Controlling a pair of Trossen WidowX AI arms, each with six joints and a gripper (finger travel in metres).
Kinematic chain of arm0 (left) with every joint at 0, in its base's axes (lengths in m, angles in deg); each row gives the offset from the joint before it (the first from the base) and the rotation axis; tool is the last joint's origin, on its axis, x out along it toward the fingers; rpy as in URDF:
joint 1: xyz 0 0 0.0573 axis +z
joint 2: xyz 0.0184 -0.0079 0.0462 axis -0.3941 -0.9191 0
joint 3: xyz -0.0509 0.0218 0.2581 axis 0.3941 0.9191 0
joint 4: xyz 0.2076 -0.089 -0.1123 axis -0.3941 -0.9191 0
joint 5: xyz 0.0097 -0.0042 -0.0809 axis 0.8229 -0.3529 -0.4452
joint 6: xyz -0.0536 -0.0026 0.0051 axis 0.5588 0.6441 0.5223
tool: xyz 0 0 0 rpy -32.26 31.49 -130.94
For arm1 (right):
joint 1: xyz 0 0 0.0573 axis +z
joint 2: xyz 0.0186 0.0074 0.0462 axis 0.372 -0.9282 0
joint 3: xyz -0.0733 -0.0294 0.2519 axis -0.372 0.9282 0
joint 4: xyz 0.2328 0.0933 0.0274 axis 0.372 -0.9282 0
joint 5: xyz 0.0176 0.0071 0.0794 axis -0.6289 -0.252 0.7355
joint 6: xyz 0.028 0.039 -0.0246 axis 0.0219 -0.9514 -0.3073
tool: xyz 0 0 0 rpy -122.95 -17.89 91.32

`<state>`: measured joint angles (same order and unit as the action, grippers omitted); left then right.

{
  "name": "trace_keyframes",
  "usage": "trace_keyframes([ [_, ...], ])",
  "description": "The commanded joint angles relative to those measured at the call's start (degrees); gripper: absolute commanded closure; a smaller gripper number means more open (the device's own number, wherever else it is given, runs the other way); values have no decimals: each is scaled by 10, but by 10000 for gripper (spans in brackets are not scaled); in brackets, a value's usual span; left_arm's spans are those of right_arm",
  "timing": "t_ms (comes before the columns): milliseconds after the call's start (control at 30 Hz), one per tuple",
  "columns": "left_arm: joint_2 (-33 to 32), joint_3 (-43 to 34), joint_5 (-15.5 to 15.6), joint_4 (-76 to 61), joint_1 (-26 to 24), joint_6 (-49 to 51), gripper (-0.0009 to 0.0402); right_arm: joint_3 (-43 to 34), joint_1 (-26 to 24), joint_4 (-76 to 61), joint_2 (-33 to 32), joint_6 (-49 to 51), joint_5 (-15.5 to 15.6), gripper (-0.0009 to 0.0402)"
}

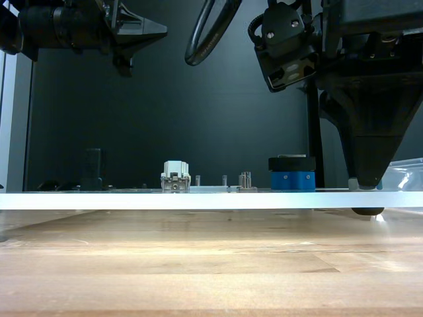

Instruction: Unfasten the M12 nut and place it in the container

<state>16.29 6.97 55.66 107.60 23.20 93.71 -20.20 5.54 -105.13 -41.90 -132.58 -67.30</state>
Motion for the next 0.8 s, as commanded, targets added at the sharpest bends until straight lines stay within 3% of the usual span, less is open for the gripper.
trace_keyframes([
  [33, 0, 0, 0, 0, 0, 0, 393, 1, 0, -2, 0, 0, -2, 271],
  [500, 0, 0, 0, 0, 0, 0, 393, 4, 0, 4, 0, 17, -2, 391],
  [800, 0, 0, 0, 0, 0, 0, 393, 4, 0, 7, 0, 123, -2, 384],
])
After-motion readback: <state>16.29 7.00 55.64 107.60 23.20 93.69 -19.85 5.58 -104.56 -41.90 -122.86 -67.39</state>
